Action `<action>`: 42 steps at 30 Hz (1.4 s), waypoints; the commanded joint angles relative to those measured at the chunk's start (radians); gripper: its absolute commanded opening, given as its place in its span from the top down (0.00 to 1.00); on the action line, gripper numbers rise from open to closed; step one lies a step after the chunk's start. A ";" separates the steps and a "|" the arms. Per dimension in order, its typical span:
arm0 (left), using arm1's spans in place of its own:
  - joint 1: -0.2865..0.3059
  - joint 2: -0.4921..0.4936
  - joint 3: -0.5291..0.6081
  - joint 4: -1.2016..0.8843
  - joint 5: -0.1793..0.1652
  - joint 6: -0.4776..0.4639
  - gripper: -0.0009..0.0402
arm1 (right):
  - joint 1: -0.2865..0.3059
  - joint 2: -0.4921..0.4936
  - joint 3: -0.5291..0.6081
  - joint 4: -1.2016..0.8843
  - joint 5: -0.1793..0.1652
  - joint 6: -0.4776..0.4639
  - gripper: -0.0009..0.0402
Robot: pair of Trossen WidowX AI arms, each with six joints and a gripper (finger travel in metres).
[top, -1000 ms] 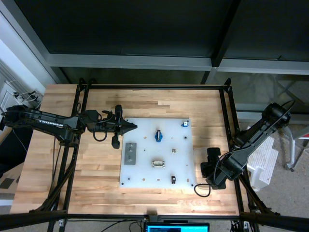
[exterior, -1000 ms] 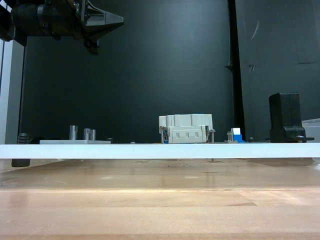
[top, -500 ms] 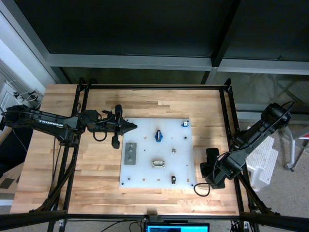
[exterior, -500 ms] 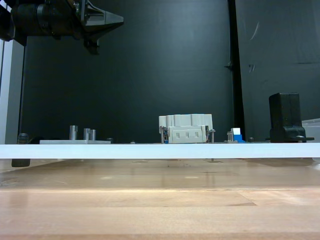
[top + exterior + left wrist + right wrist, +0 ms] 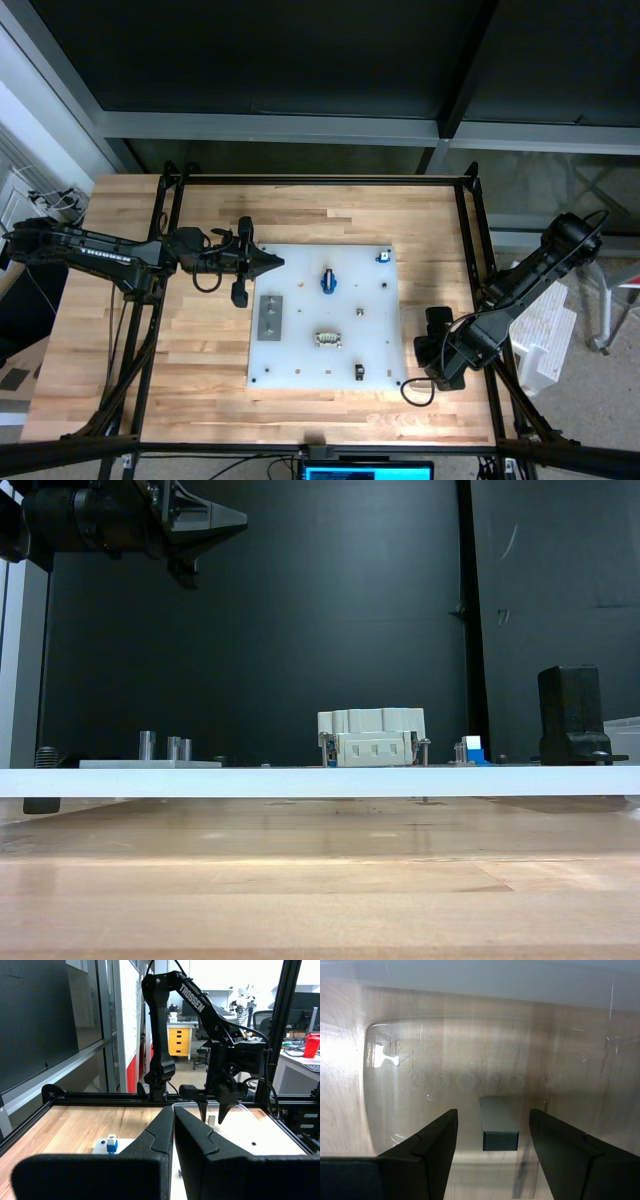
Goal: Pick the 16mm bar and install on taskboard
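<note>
Left arm level above far-left edge of large white square plastic taskboard (image 5: 300, 365), left gripper (image 5: 272, 262) pressed together; right arm folded down off board's right edge, right gripper (image 5: 492, 1114) spread astride short dark grey metal 16mm bar (image 5: 498, 1129) lying in clear plastic tray (image 5: 395, 1085).

Taskboard (image 5: 272, 1139) mostly behind left gripper (image 5: 173, 1112)

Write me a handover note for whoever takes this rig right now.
Left claw: shut, hovering high over the board's far-left corner.
Right claw: open, pointing down into the tray right of the board, fingers either side of the bar, not touching it.
Done: right claw lined up on the bar.
Left to do: close, lift, install it on the board.
</note>
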 commanded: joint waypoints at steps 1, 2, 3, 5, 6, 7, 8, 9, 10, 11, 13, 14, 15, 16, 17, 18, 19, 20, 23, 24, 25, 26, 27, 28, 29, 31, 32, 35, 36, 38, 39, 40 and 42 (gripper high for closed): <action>0.000 0.000 0.000 0.000 0.000 0.000 0.98 | 0.000 0.000 0.001 0.000 0.000 0.000 0.56; 0.000 0.000 0.000 0.000 0.000 0.000 0.98 | 0.000 0.000 0.000 -0.001 0.000 0.000 0.58; 0.000 0.000 0.000 0.000 0.000 0.000 0.98 | 0.000 0.000 0.001 -0.001 0.000 0.000 0.59; 0.000 0.000 0.000 0.000 0.000 0.000 0.98 | 0.000 0.000 0.000 -0.001 0.000 0.000 0.63; 0.000 0.000 0.000 0.000 0.000 0.000 0.98 | 0.000 0.000 0.000 -0.001 0.000 0.000 0.64; 0.000 0.000 0.000 0.000 0.000 0.000 0.98 | 0.000 0.000 0.001 -0.002 0.001 0.000 0.66; 0.000 0.000 0.000 0.000 0.000 0.000 0.98 | 0.000 0.000 0.000 -0.002 0.001 0.000 0.67; 0.000 0.000 0.000 0.000 0.000 0.000 0.98 | 0.000 0.000 0.000 -0.002 0.001 -0.002 0.69; 0.000 0.000 0.000 0.000 0.000 0.000 0.98 | 0.000 0.000 0.000 -0.003 0.001 -0.004 0.70; 0.000 0.000 0.000 0.000 0.000 0.000 0.98 | 0.000 0.000 0.000 -0.005 0.001 -0.005 0.72; 0.000 0.000 0.000 0.000 0.000 0.000 0.98 | 0.000 0.000 0.000 -0.006 0.000 -0.007 0.74; 0.000 0.000 0.000 0.000 0.000 0.000 0.98 | -0.001 0.000 0.000 -0.006 0.000 -0.007 0.76; 0.000 0.000 0.000 0.000 0.000 0.000 0.98 | -0.001 0.000 0.000 -0.006 0.000 -0.007 0.77; 0.000 0.000 0.000 0.000 0.000 0.000 0.98 | -0.002 0.000 0.000 -0.006 0.000 -0.007 0.79; 0.000 0.000 0.000 0.000 0.000 0.000 0.98 | -0.002 -0.001 0.000 -0.007 0.000 -0.007 0.80; 0.000 0.000 0.000 0.000 0.000 0.000 0.98 | -0.002 0.000 0.000 -0.007 0.000 -0.007 0.82; 0.000 0.000 0.000 0.000 0.000 0.000 0.98 | -0.002 -0.001 0.000 -0.007 0.000 -0.007 0.84; 0.000 0.000 0.000 0.000 0.000 0.000 0.98 | -0.002 -0.001 0.000 -0.007 0.000 -0.008 0.86; 0.000 0.000 0.000 0.000 0.000 0.000 0.98 | -0.002 -0.005 0.000 -0.010 0.000 -0.007 0.91; 0.000 0.000 0.000 0.000 0.000 0.000 0.98 | -0.002 -0.006 0.000 -0.011 0.001 -0.007 0.93; 0.000 0.000 0.000 0.000 0.000 0.000 0.98 | -0.002 -0.007 0.000 -0.013 0.001 -0.007 0.94; 0.000 0.000 0.000 0.000 0.000 0.000 0.98 | -0.002 -0.008 0.000 -0.014 0.001 -0.007 0.96; 0.000 0.000 0.000 0.000 0.000 0.000 0.98 | -0.002 -0.009 0.000 -0.014 0.001 -0.007 0.97; 0.000 0.000 0.000 0.000 0.000 0.000 0.98 | -0.002 -0.010 0.000 -0.014 0.001 -0.007 0.98; 0.000 0.000 0.000 0.000 0.000 0.000 0.98 | -0.002 -0.012 0.000 -0.014 0.001 -0.007 0.98; 0.000 0.000 0.000 0.000 0.000 0.000 0.98 | -0.002 -0.018 0.000 -0.015 0.000 -0.007 0.97; 0.000 0.000 0.000 0.000 0.000 0.000 0.98 | -0.002 -0.020 0.002 -0.015 0.000 -0.007 0.97; 0.000 0.000 0.000 0.000 0.000 0.000 0.98 | -0.003 -0.031 0.015 -0.035 0.000 -0.007 0.96; 0.000 0.000 0.000 0.000 0.000 0.000 0.98 | -0.005 -0.034 0.022 -0.045 -0.001 -0.007 0.95; 0.000 0.000 0.000 0.000 0.000 0.000 0.98 | -0.011 -0.045 0.040 -0.069 -0.006 -0.007 0.96; 0.000 0.000 0.000 0.000 0.000 0.000 0.98 | -0.016 -0.052 0.051 -0.079 -0.011 -0.007 0.96; 0.000 0.000 0.000 0.000 0.000 0.000 0.98 | -0.022 -0.060 0.063 -0.088 -0.018 -0.007 0.96; 0.000 0.000 0.000 0.000 0.000 0.000 0.98 | -0.032 -0.079 0.088 -0.108 -0.033 -0.008 0.96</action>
